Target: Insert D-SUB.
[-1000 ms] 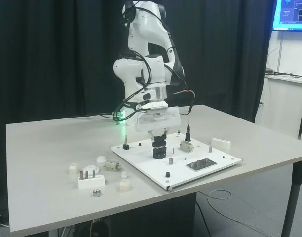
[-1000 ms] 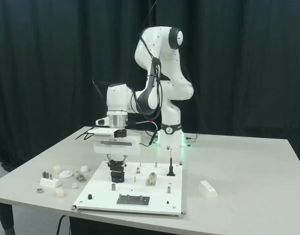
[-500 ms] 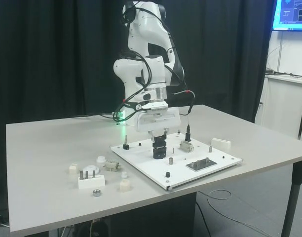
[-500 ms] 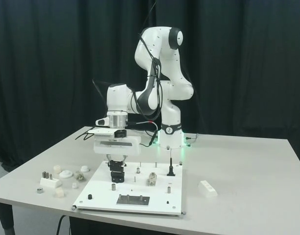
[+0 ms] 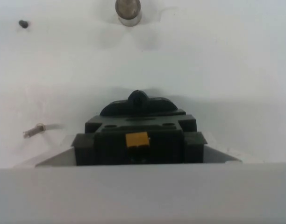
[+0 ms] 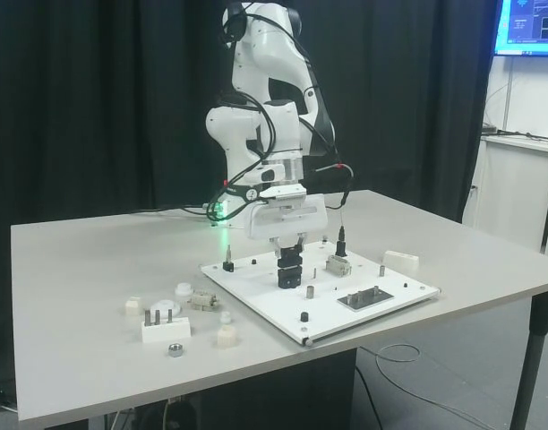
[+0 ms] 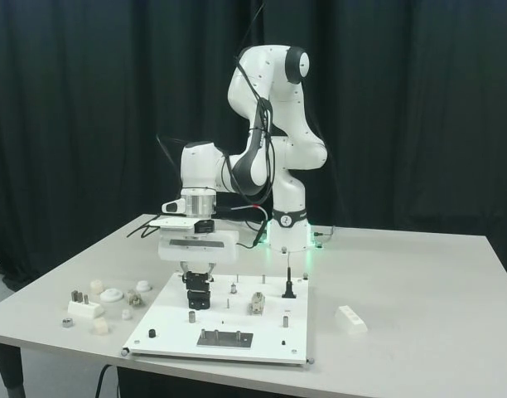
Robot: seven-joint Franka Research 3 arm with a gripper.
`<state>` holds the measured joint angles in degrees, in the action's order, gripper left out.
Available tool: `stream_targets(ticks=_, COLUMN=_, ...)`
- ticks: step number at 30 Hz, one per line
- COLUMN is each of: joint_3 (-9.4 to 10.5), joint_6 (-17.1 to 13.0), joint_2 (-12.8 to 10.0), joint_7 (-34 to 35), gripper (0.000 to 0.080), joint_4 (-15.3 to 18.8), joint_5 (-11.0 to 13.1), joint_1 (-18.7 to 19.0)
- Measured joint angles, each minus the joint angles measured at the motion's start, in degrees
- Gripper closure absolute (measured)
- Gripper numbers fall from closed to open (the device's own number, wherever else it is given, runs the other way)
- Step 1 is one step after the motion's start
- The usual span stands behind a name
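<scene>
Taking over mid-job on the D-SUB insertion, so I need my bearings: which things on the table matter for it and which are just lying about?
Job:
hand, low over the board
black part under the hand
white board

Lying about:
small white parts on the table beside the board
nut
white block

The gripper (image 6: 289, 260) hangs low over the white board (image 6: 256, 288), hemmed by a metal peg (image 6: 307, 290) just in front, a connector block (image 6: 337, 265) and a black post (image 6: 340, 239) to one side. Loose white parts (image 6: 162, 327) crowd the grey table (image 6: 68, 269) beside the board, and a small white box (image 7: 351, 319) lies apart on the other side; the table behind the loose parts is open
</scene>
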<state>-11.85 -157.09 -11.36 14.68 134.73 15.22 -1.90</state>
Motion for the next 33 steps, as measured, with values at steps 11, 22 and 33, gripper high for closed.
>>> stream_targets(ticks=11, joint_3=0.03, joint_6=0.7, joint_2=0.0, joint_7=-0.3, gripper=0.0422, joint_4=-0.1, joint_5=0.1, joint_1=0.0)
stream_targets(ticks=22, joint_3=0.09, joint_6=1.6, joint_2=0.0, joint_7=-1.9, gripper=0.0422, joint_4=-0.4, joint_5=0.1, joint_1=0.0)
stream_targets(ticks=33, joint_3=0.05, joint_6=1.4, joint_2=-0.3, joint_7=-3.4, gripper=0.0422, joint_4=-0.6, joint_5=0.2, joint_1=-0.1)
